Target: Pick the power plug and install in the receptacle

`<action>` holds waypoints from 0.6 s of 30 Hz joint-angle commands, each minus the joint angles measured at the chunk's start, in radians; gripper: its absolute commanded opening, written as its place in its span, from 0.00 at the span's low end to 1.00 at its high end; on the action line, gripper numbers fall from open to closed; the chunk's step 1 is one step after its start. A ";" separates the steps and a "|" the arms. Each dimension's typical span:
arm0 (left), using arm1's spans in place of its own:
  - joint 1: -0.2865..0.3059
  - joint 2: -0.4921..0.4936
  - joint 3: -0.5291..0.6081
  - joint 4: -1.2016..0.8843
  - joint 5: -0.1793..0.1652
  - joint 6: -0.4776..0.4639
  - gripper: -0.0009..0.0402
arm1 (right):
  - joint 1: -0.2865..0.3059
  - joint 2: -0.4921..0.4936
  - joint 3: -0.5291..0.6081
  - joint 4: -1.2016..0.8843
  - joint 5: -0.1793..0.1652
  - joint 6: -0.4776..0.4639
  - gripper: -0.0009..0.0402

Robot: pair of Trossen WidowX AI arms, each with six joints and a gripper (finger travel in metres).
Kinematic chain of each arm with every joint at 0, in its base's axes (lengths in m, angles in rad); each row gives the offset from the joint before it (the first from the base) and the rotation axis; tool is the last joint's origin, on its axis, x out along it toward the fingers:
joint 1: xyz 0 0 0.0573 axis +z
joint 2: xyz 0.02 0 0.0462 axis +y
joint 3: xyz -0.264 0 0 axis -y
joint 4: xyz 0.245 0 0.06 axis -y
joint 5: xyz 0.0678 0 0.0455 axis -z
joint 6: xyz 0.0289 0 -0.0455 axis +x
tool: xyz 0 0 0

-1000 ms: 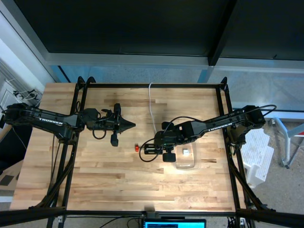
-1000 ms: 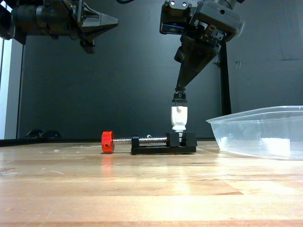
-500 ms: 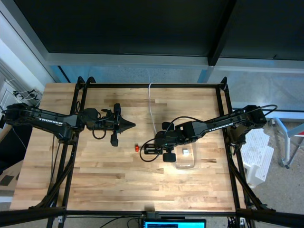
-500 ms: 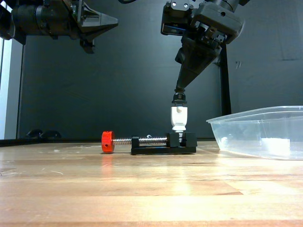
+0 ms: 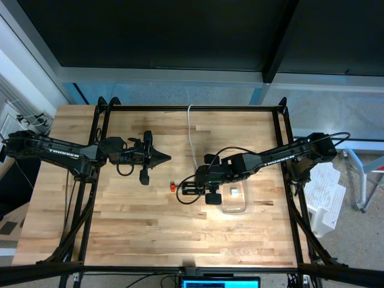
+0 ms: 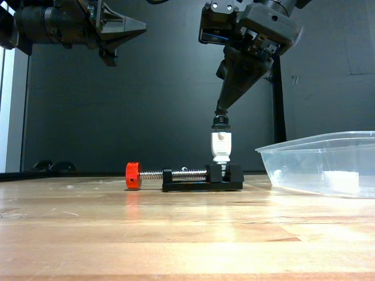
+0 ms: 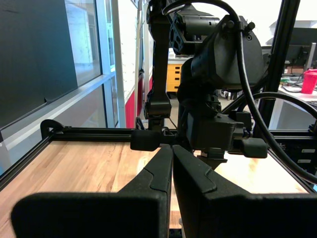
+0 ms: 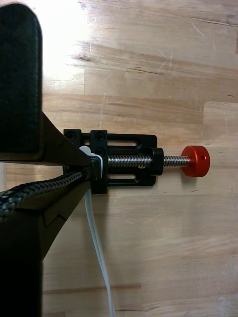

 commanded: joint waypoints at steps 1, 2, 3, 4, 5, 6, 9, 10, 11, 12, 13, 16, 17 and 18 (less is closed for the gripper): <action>0.000 0.000 0.000 0.000 0.000 0.000 0.02 | 0.000 0.013 -0.003 0.003 -0.014 0.003 0.02; 0.000 0.000 0.000 0.000 0.000 0.000 0.02 | 0.000 0.015 -0.003 0.003 -0.014 0.003 0.02; 0.000 0.000 0.000 0.000 0.000 0.000 0.02 | 0.000 0.016 -0.003 0.003 -0.014 0.003 0.02; 0.000 0.000 0.000 0.000 0.000 0.000 0.02 | 0.000 0.016 -0.003 0.003 -0.014 0.005 0.02; 0.000 0.000 0.000 0.000 0.000 0.000 0.02 | 0.000 0.016 -0.004 0.003 -0.014 0.006 0.02; 0.000 0.000 0.000 0.000 0.000 0.000 0.02 | 0.000 0.016 -0.007 0.004 -0.014 0.007 0.02; 0.000 0.000 0.000 0.000 0.000 0.000 0.02 | 0.000 0.016 -0.016 0.009 -0.014 0.019 0.02; 0.000 0.000 0.000 0.000 0.000 0.000 0.02 | 0.000 0.016 -0.018 0.011 -0.014 0.022 0.02; 0.000 0.000 0.000 0.000 0.000 0.000 0.02 | 0.000 0.015 -0.021 0.013 -0.014 0.022 0.02; 0.000 0.000 0.000 0.000 0.000 0.000 0.02 | 0.000 0.015 -0.023 0.017 -0.014 0.022 0.02; 0.000 0.000 0.000 0.000 0.000 0.000 0.02 | 0.000 0.015 -0.026 0.022 -0.014 0.022 0.02; 0.000 0.000 0.000 0.000 0.000 0.000 0.02 | 0.000 0.008 -0.042 0.043 -0.014 0.022 0.02; 0.000 0.000 0.000 0.000 0.000 0.000 0.02 | 0.000 0.004 -0.050 0.051 -0.014 0.022 0.02; 0.000 0.000 0.000 0.000 0.000 0.000 0.02 | 0.000 -0.002 -0.058 0.060 -0.014 0.022 0.02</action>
